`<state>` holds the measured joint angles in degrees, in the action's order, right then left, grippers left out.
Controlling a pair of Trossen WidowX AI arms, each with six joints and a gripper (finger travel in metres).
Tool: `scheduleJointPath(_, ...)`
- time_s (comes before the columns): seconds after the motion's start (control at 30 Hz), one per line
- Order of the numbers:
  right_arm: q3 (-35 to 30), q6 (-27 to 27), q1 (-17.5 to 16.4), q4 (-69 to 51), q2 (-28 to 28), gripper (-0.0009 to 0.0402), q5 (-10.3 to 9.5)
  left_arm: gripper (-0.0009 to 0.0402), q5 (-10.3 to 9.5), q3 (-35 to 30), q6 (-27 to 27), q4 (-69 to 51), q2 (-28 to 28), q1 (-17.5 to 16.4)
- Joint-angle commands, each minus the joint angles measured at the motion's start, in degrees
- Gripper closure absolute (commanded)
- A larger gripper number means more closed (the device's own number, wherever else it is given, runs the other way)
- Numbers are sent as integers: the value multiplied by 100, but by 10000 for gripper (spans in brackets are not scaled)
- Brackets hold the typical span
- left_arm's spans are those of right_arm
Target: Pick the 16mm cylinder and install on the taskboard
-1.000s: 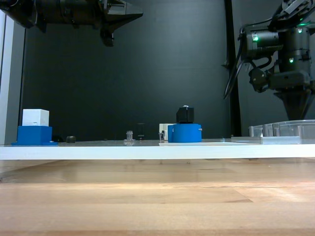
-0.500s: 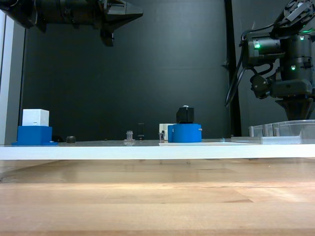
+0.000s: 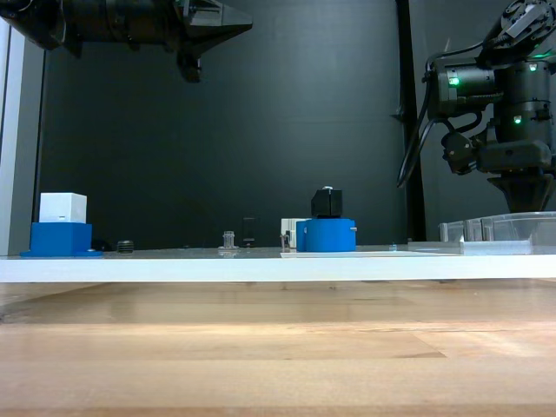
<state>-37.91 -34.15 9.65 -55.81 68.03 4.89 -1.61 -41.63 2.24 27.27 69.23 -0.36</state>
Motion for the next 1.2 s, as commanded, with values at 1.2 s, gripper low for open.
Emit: scheduleJointPath(1.2, -1502, 1259, -382, -1281, -55, 386, -79, 392, 2, 0, -2, 0, 0, -2)
